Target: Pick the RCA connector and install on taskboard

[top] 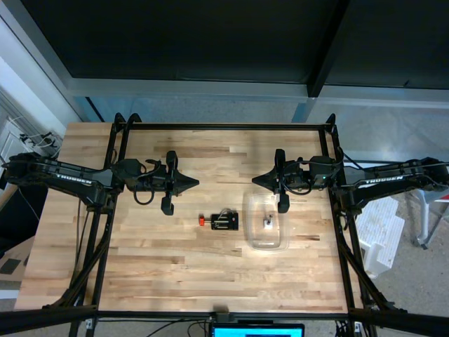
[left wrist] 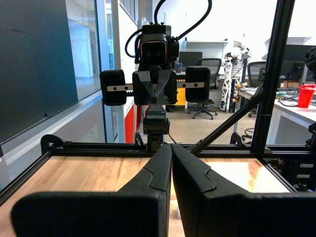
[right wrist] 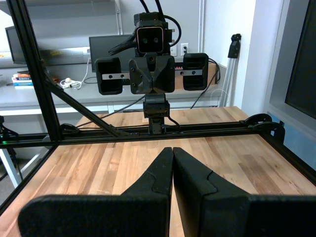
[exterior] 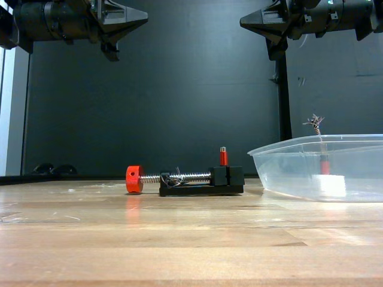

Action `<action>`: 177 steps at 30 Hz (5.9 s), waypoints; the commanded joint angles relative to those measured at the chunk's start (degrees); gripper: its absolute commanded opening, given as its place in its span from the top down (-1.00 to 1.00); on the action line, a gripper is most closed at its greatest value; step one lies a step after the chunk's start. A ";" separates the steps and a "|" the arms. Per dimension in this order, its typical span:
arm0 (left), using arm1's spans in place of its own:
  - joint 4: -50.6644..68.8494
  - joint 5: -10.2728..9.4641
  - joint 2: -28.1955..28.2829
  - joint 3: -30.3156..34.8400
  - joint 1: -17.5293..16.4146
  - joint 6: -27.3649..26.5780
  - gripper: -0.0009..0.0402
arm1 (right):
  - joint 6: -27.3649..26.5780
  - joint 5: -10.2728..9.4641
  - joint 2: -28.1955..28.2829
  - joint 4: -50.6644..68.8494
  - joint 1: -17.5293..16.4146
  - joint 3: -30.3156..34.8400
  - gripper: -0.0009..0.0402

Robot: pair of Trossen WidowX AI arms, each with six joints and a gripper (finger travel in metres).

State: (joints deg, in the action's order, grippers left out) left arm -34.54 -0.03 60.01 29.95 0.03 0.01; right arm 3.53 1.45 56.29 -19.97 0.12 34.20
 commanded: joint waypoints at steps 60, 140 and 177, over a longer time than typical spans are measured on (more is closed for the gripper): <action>0.00 0.00 0.00 0.00 -0.02 0.00 0.96 | 11.32 4.46 3.37 70.51 -14.29 15.96 0.96; 0.00 0.00 0.00 0.00 -0.02 0.00 0.96 | 12.02 6.05 25.07 47.25 -15.69 7.89 0.06; 0.00 0.00 0.00 0.00 -0.02 0.00 0.96 | 11.87 5.99 25.07 44.33 -15.76 6.21 0.65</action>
State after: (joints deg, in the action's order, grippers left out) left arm -34.54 -0.05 60.01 29.95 0.01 -0.01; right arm 15.35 7.44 81.38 24.38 -15.64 40.38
